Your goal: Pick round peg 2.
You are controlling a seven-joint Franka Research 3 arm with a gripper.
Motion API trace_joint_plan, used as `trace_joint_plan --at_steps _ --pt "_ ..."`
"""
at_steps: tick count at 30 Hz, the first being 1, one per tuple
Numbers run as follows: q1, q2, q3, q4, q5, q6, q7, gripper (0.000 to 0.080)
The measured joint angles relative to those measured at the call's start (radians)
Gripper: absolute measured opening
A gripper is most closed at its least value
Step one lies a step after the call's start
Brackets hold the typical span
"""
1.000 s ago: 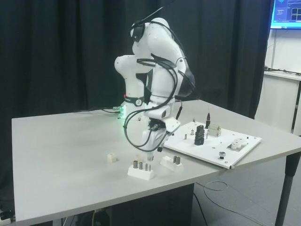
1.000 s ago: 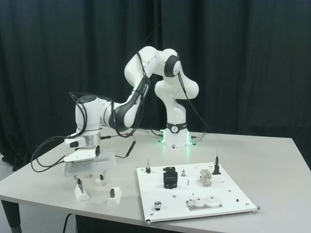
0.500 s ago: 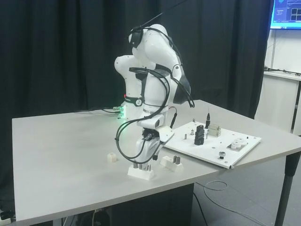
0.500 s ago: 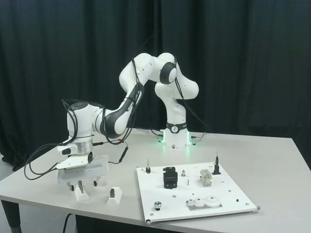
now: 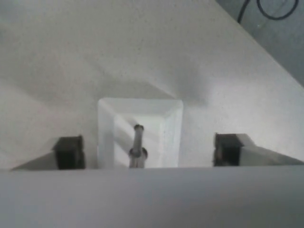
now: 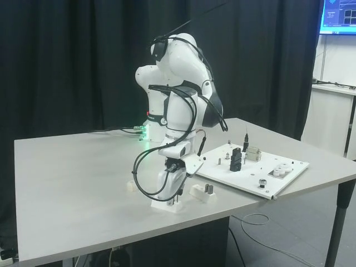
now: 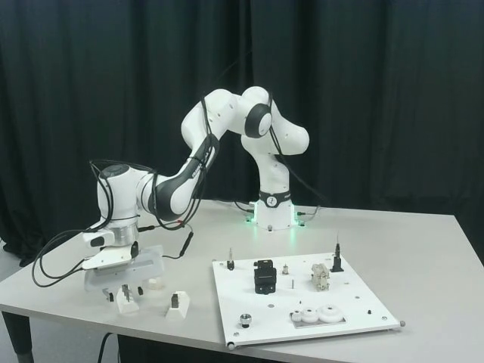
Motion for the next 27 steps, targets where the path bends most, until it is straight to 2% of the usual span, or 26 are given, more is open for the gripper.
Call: trace_joint_plan --at_steps 4,5,13,14,20,21,27 --pt "-0.005 0.007 0.000 0.015 0.000 -0.007 0.000 0.0714" --pt "-0.007 0.009 0.000 0.018 0.000 -0.009 0.000 0.0536" --pt "-0.017 0.019 0.000 0.045 0.000 -0.036 0.000 0.0536" --pt "-0.017 0.020 0.000 0.048 0.000 -0.039 0.000 0.0164" --pt "-0.019 0.024 0.000 0.060 0.001 -0.051 0.000 0.0164" --pt "-0.019 0.025 0.000 0.063 0.001 -0.054 0.000 0.0068" --pt "-0.020 0.028 0.000 0.075 0.003 -0.072 0.000 0.0068"
